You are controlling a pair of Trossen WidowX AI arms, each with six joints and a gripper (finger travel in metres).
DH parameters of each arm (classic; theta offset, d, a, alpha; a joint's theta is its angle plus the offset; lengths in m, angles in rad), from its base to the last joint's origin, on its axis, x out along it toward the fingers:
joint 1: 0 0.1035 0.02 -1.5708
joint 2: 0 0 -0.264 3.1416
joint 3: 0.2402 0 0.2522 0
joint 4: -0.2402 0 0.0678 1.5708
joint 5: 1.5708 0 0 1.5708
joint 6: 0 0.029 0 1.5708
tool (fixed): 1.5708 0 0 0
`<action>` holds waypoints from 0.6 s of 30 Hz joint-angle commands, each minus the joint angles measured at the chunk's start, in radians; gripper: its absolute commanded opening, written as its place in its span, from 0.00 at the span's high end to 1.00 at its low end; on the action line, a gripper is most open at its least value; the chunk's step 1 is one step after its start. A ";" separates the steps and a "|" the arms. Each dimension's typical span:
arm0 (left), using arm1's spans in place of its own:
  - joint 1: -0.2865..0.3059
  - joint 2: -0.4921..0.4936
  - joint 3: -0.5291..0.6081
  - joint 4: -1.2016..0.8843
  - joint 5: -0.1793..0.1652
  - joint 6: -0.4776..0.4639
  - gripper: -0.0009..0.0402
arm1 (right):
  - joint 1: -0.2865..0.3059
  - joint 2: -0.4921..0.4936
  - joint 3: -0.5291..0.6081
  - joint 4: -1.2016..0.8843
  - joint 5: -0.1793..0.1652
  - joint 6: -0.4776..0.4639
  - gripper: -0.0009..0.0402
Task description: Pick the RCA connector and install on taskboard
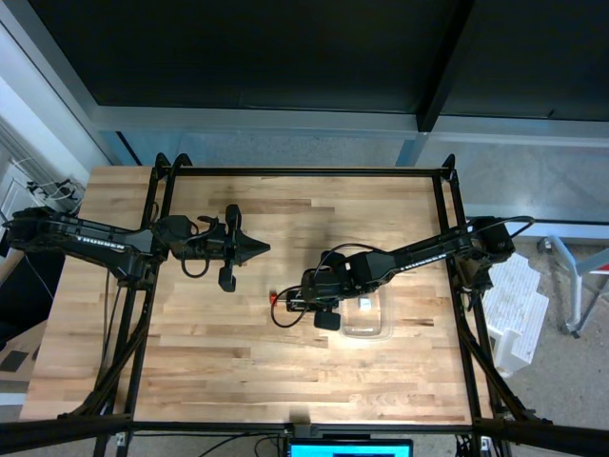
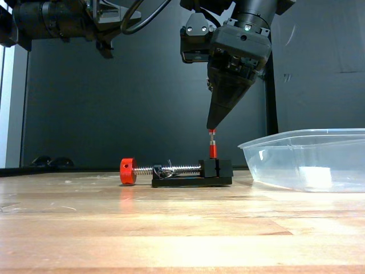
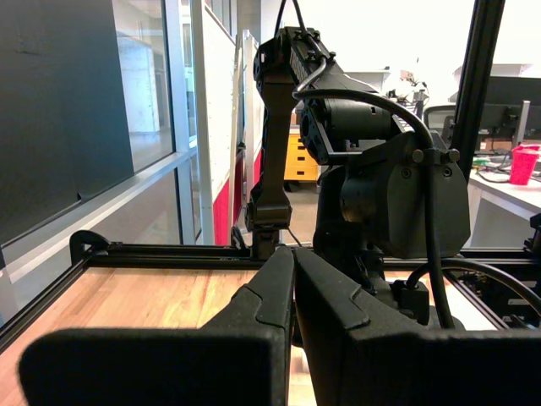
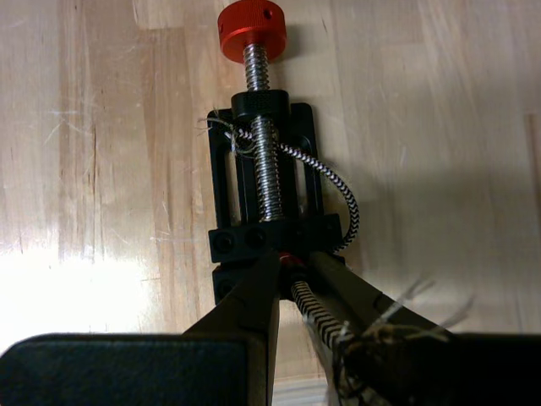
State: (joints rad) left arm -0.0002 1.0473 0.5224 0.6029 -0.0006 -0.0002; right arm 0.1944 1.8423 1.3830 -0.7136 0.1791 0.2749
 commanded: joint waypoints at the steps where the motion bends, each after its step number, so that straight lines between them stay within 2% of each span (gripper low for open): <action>1: 0.000 0.000 0.000 0.000 0.000 0.000 0.98 | 0.000 0.000 0.000 -0.002 0.001 0.000 0.97; 18: 0.000 0.000 0.000 0.000 0.000 0.000 0.98 | 0.000 0.000 -0.028 0.031 0.002 0.000 0.97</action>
